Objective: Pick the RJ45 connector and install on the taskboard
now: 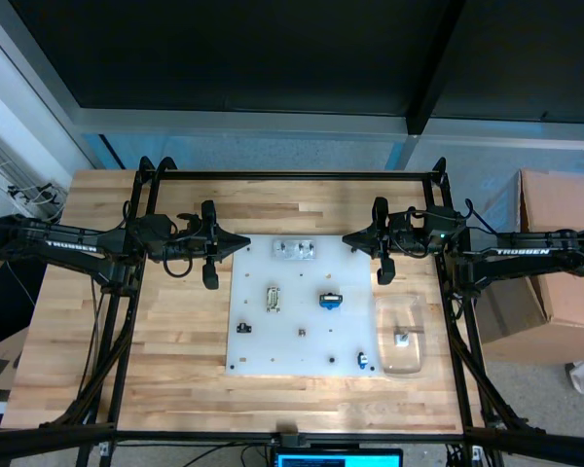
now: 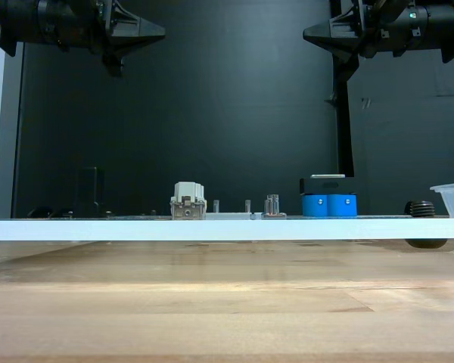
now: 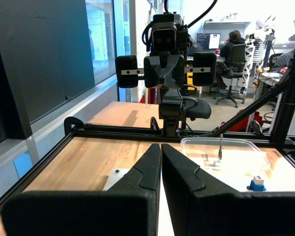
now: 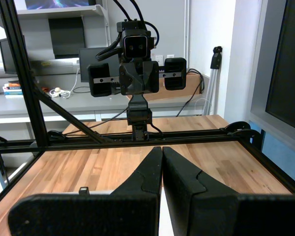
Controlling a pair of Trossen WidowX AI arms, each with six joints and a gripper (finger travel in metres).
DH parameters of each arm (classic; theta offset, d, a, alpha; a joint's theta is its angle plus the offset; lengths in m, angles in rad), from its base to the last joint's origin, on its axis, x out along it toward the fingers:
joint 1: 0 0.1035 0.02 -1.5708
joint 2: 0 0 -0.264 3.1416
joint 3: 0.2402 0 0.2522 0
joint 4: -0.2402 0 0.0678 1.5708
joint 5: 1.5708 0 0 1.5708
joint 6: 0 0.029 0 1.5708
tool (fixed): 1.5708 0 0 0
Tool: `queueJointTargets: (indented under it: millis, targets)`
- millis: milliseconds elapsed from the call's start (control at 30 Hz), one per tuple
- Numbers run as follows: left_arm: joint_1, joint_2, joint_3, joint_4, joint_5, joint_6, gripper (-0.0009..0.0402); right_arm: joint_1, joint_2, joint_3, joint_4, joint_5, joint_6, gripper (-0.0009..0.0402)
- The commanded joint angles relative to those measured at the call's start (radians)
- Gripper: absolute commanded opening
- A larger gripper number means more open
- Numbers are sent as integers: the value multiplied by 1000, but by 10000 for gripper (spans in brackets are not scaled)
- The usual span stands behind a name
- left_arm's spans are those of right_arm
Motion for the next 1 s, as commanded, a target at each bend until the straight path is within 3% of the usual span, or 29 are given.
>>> queueJointTargets:
  millis: [33, 533, 800, 900, 1000]
  targets:
    - [0, 0, 0, 0, 0, 0, 0, 0, 0, 0, 0, 0, 0, 0]
    - [0, 0, 0, 0, 0, 0, 0, 3, -1, 16, -24, 0, 25, 0]
    - [0, 0, 0, 0, 0, 0, 0, 22, -7, 154, -438, 35, 21, 0]
    - [0, 0, 0, 0, 0, 0, 0, 57, -8, 205, -573, 37, 18, 0]
    - [0, 0, 0, 0, 0, 0, 0, 111, -8, 259, -716, 79, 17, 0]
